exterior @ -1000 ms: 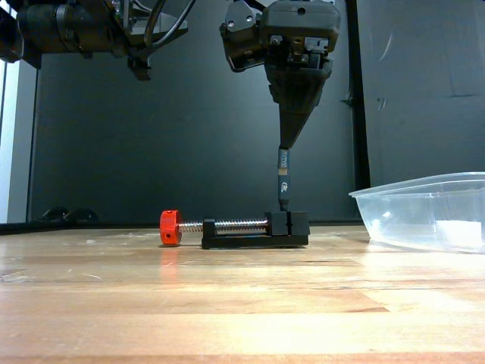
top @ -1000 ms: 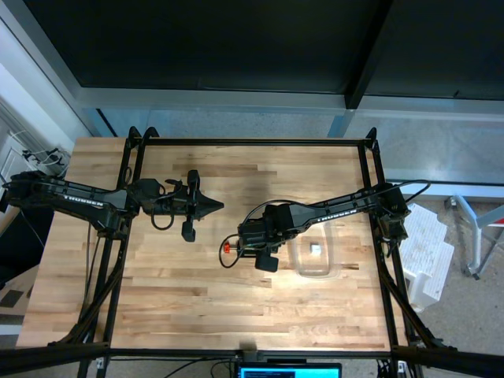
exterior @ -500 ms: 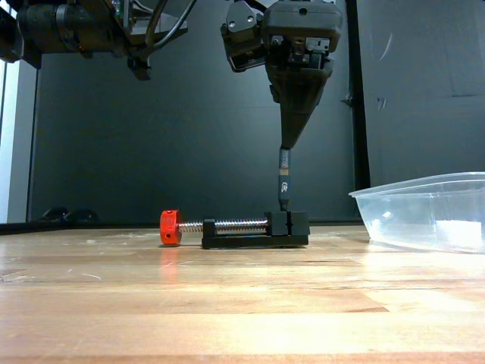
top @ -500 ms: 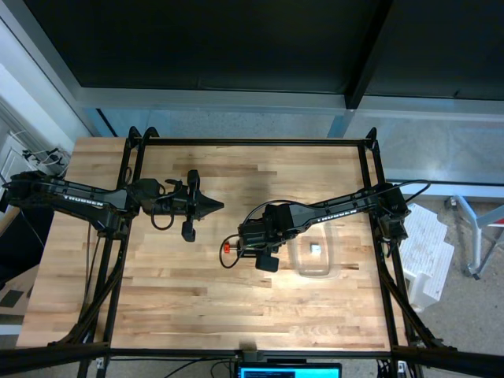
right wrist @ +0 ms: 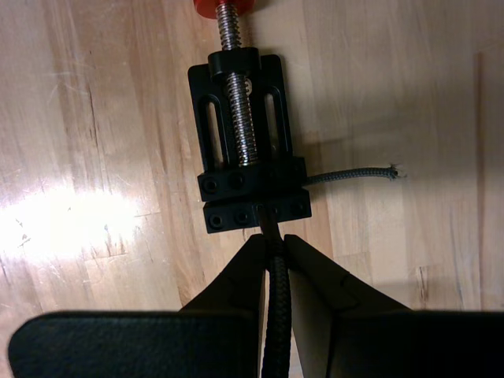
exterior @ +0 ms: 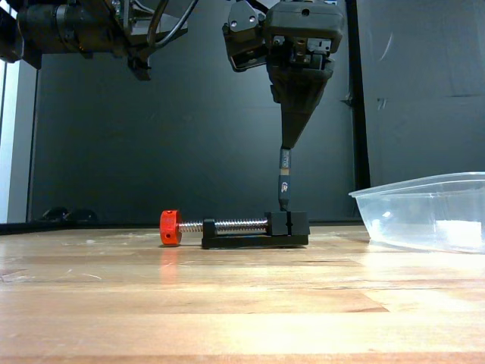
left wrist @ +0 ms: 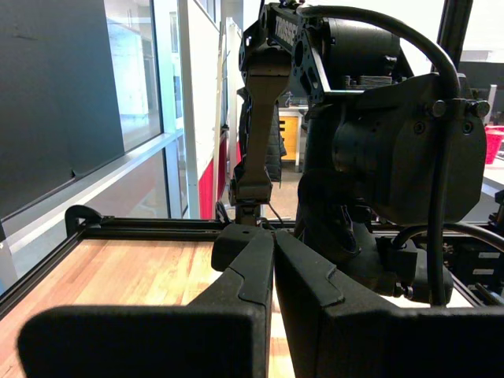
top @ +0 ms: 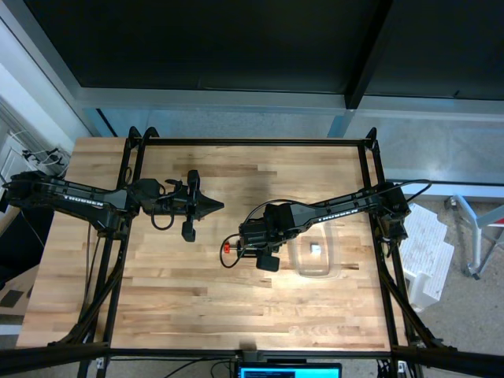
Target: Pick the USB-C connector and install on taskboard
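Nearly upright, the USB-C connector [exterior: 283, 180] hangs pinched in the right gripper [exterior: 285, 149] over the taskboard [exterior: 255, 230]
Its lower tip meets the top of the block at the end away from the red-orange knob [exterior: 170, 227], near the clear tray [exterior: 424, 208]. Meanwhile the left gripper [left wrist: 273, 238] hovers high over the left of the table [top: 157, 299], well apart from the taskboard, fingers pressed together, holding nothing

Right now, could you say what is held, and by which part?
The right gripper pinches the USB-C connector by its upper end over the taskboard; the left gripper, raised, holds nothing.
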{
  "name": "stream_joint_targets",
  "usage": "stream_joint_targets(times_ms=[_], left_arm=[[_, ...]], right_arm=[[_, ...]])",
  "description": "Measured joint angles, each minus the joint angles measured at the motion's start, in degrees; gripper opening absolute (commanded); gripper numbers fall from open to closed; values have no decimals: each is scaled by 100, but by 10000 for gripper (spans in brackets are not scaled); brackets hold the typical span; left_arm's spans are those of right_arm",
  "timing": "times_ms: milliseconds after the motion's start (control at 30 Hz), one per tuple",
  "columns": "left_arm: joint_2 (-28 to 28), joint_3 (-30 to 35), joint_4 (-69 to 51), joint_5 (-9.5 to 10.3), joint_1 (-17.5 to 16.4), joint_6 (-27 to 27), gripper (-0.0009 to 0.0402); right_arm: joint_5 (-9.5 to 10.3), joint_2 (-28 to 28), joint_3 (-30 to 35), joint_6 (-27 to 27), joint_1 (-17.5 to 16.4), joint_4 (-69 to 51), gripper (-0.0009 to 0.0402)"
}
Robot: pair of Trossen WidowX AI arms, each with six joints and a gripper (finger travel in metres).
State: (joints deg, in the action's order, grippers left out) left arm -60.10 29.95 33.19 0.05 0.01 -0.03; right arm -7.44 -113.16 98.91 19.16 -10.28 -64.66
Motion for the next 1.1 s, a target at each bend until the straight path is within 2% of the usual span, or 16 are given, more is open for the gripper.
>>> stream_joint_targets(times_ms=[267, 433, 900, 1100], left_arm=[[0, -2, 0, 0, 0, 0, 0], [0, -2, 0, -2, 0, -2, 0], [0, -2, 2, -2, 0, 0, 0], [0, -2, 0, 0, 0, -2, 0]], right_arm=[[7, 2, -2, -4, 0, 17, 0], [101, 7, -15, -24, 0, 39, 0], [103, 7, -66, -74, 0, 90, 0], [94, 33, -299, -129, 0, 365, 0]])
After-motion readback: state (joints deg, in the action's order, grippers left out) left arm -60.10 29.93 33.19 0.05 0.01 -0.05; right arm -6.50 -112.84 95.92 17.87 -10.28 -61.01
